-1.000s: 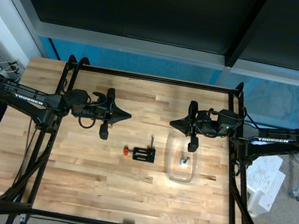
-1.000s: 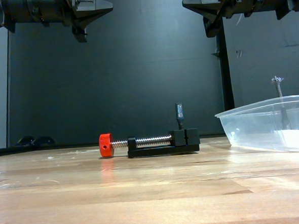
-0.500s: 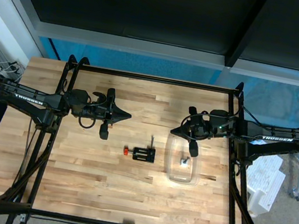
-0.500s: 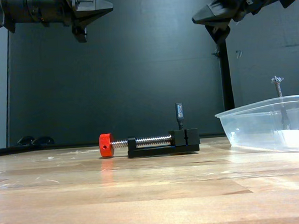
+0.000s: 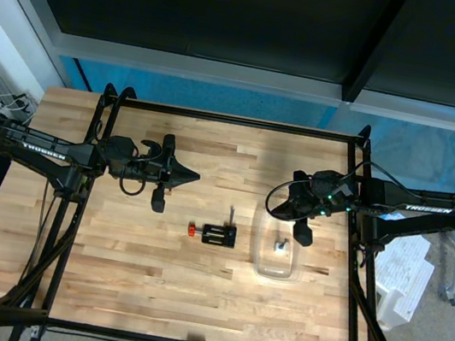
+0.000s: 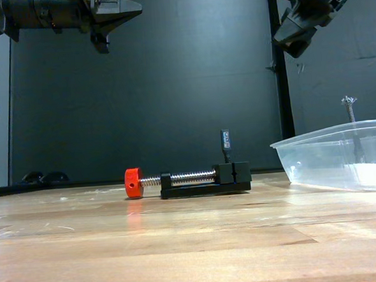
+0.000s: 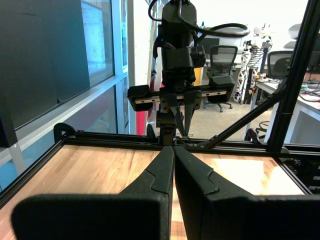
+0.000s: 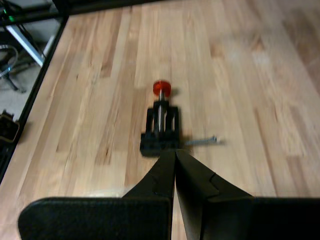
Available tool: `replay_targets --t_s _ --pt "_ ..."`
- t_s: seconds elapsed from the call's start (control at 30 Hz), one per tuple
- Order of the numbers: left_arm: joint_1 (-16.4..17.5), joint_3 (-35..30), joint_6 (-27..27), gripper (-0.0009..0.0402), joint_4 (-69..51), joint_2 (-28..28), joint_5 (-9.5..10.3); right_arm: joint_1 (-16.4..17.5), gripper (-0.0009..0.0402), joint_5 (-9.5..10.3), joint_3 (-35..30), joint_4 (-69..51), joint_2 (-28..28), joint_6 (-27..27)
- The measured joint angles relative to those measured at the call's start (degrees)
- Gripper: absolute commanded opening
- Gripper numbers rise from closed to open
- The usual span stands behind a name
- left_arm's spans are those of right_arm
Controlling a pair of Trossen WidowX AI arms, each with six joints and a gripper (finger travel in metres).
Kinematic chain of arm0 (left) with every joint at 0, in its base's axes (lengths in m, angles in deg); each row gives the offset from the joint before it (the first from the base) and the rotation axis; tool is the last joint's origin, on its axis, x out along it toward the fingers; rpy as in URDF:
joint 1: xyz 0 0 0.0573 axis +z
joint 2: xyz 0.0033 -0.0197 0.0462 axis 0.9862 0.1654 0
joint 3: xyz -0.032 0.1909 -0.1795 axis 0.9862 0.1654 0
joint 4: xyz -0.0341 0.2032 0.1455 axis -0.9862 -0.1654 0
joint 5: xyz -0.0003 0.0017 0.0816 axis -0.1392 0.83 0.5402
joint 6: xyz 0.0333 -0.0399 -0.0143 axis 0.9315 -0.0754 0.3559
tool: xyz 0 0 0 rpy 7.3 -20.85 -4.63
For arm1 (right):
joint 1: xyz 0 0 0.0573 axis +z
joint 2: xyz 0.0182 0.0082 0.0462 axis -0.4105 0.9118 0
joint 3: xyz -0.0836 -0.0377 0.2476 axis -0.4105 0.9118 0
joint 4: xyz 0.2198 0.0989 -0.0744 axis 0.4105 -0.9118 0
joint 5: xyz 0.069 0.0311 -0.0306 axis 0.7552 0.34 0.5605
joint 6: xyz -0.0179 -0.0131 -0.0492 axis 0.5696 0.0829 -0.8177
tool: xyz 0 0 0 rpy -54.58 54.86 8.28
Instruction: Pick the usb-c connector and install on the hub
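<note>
nothing of the job is done yet, as far as i can see: the usb-c connector (image 5: 282, 246) lies as a tiny dark speck inside the clear tray (image 5: 257, 262), at about 3 o'clock from the hub (image 5: 218, 236) and well apart from it. the pick, the carry across and the seating on the hub are all left. the right gripper (image 8: 175, 153) hangs high over the tray's 11 o'clock corner, nose tipped down toward the table (image 5: 107, 273), its jaws pressed together and holding nothing. the left gripper (image 7: 173, 150) sits parked in the air out at the hub's 10 o'clock, jaws closed and empty too. the hub lies flat near the middle of the table with its long axis running 9 to 3, orange-red knob (image 5: 191, 230) at the 9 o'clock end and a thin dark rod (image 6: 225, 145) standing upright from the 3 o'clock end. the connector is too small from above to say which way it points; from table height a thin stem (image 6: 352, 128) stands roughly upright in the tray, so its long axis may be vertical, but i can't be sure.
</note>
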Motion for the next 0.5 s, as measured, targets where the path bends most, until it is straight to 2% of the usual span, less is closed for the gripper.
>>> replay_targets --t_s 0.07,0.23,0.4,0.5 --pt "0.0 0.0 0.0 0.0 0.0 0.0 0.0 0.7 0.0 -0.13 -0.5 -2.1 0.1 0.4" --pt "0.0 0.0 0.0 0.0 0.0 0.0 0.0 3.0 0.0 -2.99 -0.7 -7.6 0.1 1.5" --pt "0.0 0.0 0.0 0.0 0.0 0.0 0.0 5.6 0.0 -3.5 -0.7 -12.1 0.1 3.8" --pt "0.0 0.0 0.0 0.0 0.0 0.0 0.0 7.8 0.0 -5.64 -0.7 -14.4 0.1 4.7"
